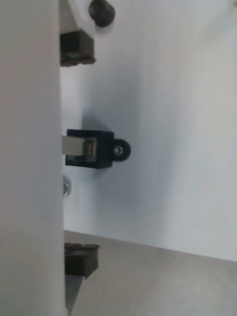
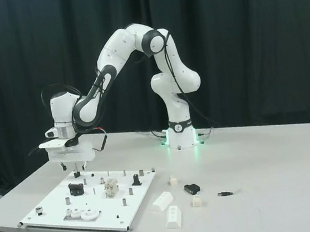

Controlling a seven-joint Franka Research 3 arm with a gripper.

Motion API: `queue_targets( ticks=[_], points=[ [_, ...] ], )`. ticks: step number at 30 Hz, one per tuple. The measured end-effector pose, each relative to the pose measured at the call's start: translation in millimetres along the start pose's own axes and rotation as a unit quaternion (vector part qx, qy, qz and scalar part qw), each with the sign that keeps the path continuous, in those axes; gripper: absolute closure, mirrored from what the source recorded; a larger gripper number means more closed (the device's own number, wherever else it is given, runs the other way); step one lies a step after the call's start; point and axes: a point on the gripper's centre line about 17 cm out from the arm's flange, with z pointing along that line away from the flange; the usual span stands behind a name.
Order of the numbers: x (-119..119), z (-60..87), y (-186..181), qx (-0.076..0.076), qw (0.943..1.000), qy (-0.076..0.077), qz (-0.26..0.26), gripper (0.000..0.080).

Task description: Remove Ethernet.

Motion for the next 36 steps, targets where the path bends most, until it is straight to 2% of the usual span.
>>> queue_targets(
  ticks=[29,30,36],
  points=[
    [-4,10.8,-2,0.009,1.0,0.002,0.003,0.0003],
    [-4,11.1,-2,0.009,1.0,0.002,0.004,0.0124],
    [-5,13.5,-3,0.011,0.9999,0.002,0.009,0.0124]
  ],
)
